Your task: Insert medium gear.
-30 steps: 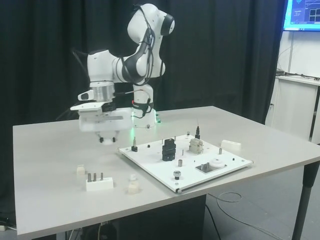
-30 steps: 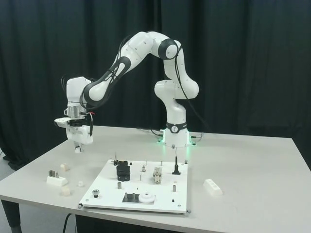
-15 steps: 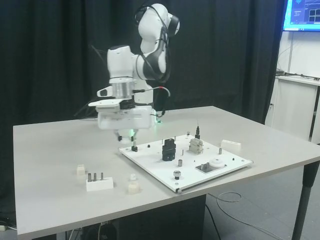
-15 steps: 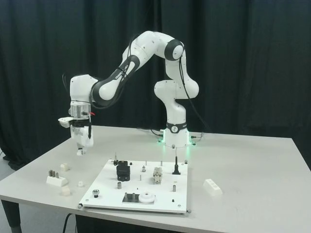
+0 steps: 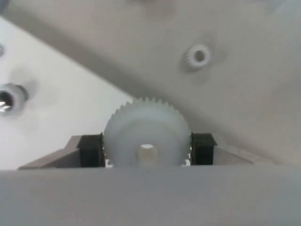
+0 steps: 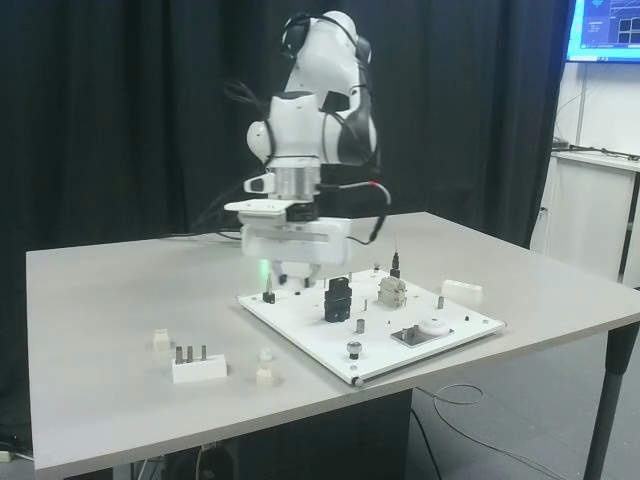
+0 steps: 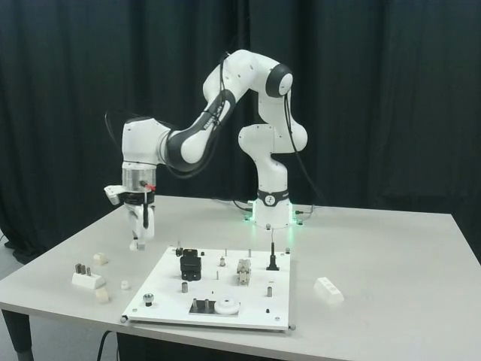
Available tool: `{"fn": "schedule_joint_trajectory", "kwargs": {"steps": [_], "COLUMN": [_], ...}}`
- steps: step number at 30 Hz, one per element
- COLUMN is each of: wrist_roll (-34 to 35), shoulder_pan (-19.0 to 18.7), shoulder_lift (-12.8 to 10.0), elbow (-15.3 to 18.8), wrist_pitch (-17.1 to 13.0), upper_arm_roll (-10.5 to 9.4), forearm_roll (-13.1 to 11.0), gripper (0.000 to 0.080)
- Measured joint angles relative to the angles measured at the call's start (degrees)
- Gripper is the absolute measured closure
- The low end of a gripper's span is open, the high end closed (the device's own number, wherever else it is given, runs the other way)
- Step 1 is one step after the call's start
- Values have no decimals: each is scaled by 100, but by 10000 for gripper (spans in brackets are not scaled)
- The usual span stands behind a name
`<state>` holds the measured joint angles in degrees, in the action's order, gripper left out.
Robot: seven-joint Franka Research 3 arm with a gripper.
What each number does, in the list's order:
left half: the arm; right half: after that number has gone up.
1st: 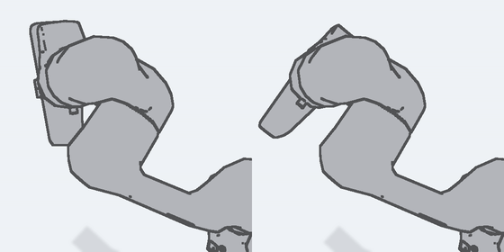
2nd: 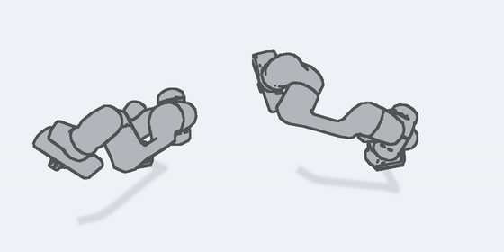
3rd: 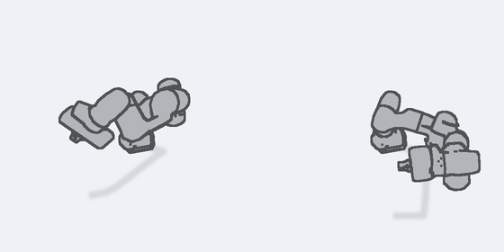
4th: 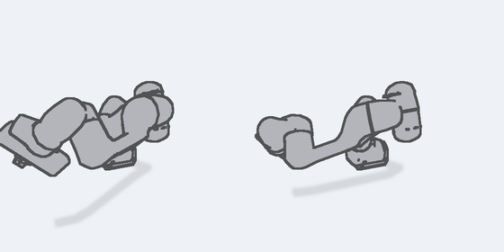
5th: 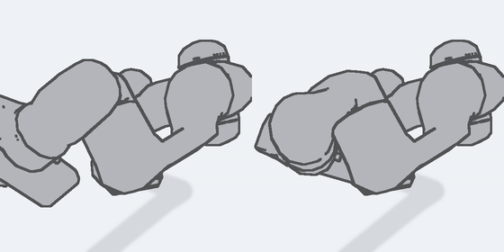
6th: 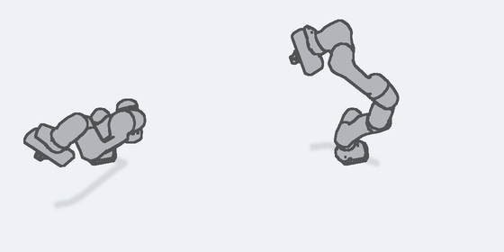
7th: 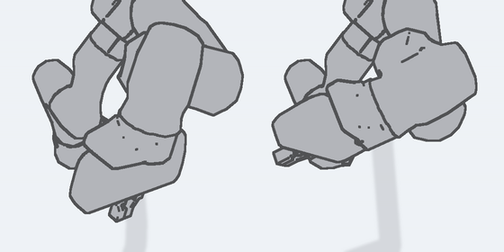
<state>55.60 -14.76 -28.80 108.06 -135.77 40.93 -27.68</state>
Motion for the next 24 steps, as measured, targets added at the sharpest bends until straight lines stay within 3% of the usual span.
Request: {"fn": "schedule_joint_trajectory", "kwargs": {"steps": [16, 24], "wrist_roll": [1692, 2332], "shoulder_pan": [-156, -217], "shoulder_lift": [-64, -81], "elbow": [-366, -497], "wrist_pitch": [-12, -22], "upper_arm_roll": [-632, -918], "forearm_roll": [583, 749], "gripper": [406, 406]}}
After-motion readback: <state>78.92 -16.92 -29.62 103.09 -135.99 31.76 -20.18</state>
